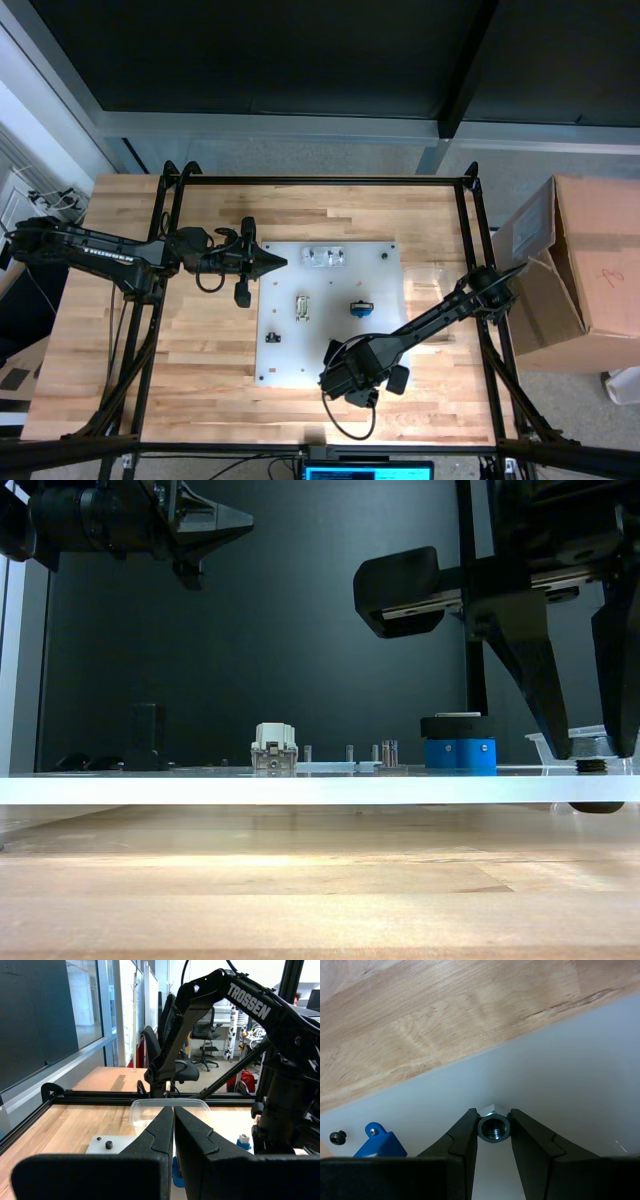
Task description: Pick the M12 nut and place it on its threads and fasten
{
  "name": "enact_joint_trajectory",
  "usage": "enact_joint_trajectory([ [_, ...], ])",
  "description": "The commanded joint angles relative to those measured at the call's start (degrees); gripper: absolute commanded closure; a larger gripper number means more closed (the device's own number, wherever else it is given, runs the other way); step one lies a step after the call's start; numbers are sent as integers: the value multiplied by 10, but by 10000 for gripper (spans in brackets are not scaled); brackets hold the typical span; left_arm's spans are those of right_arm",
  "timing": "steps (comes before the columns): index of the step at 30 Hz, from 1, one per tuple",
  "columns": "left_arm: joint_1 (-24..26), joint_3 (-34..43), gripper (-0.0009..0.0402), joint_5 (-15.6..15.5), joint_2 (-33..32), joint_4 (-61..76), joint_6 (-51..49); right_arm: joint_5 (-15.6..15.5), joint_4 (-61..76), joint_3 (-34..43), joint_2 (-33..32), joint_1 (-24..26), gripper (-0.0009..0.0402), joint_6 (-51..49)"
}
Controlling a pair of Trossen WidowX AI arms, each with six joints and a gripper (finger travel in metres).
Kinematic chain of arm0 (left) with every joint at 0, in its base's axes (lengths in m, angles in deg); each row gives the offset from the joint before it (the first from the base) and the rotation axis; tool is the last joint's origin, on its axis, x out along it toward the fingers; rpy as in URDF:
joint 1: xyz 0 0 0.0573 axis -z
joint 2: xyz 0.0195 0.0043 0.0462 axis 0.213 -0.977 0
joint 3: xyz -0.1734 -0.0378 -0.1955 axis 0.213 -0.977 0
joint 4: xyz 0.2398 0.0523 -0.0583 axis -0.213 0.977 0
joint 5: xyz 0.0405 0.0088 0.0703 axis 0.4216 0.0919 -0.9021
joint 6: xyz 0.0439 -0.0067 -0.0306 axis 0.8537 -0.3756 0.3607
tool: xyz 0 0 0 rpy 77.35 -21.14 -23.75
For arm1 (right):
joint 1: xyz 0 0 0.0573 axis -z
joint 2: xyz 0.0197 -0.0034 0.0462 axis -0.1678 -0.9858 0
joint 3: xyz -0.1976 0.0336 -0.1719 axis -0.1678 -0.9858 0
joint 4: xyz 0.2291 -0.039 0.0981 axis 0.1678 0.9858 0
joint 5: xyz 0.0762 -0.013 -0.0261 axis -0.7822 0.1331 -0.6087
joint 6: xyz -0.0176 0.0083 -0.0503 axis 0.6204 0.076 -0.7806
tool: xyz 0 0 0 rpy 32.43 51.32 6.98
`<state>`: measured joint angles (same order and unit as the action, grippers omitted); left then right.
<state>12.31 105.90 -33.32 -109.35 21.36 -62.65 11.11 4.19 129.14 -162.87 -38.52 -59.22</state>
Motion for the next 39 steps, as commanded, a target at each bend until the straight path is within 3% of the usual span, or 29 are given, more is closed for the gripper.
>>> enact_joint_trajectory([
  [1,0,0,393,0,0,0,0,0,-11,-7,1,0,371,1],
  [12,0,0,393,0,0,0,0,0,-23,-16,4,0,371,15],
  [23,0,0,393,0,0,0,0,1,-23,-17,11,0,371,154],
  [39,0,0,393,0,0,0,0,-5,-86,-77,47,0,371,230],
])
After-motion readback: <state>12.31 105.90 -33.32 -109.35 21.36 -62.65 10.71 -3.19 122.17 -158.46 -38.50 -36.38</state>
